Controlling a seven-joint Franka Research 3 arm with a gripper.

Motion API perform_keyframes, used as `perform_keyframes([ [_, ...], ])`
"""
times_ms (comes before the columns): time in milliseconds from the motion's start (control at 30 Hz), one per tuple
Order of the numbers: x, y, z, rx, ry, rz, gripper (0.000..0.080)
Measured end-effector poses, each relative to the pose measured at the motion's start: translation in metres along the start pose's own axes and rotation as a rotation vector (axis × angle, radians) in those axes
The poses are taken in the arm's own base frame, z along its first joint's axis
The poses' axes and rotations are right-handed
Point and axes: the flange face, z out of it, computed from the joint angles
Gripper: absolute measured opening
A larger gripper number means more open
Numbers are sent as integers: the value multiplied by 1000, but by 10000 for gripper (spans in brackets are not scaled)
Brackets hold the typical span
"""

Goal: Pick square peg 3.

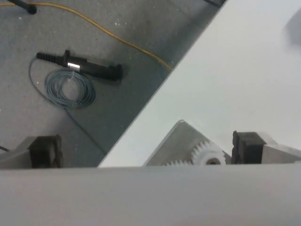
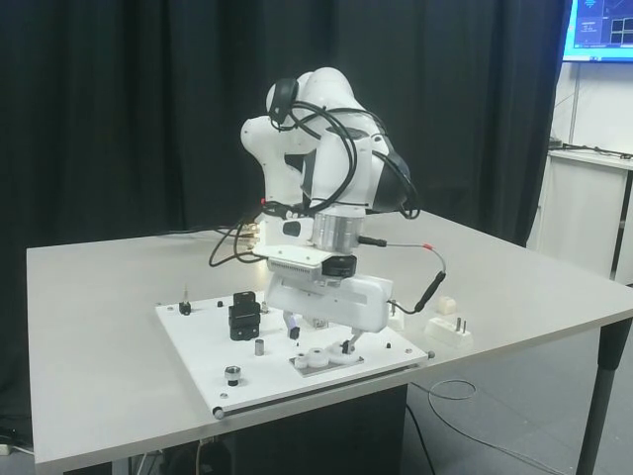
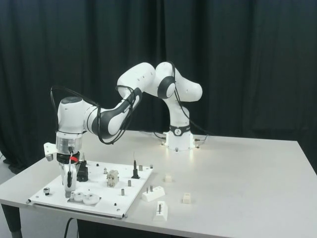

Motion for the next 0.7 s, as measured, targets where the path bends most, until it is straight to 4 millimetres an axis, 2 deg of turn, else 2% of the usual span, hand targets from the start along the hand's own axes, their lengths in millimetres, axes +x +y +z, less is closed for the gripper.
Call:
perform_keyframes([
  [700,-2,4,-13,-46,-20,-23,800],
])
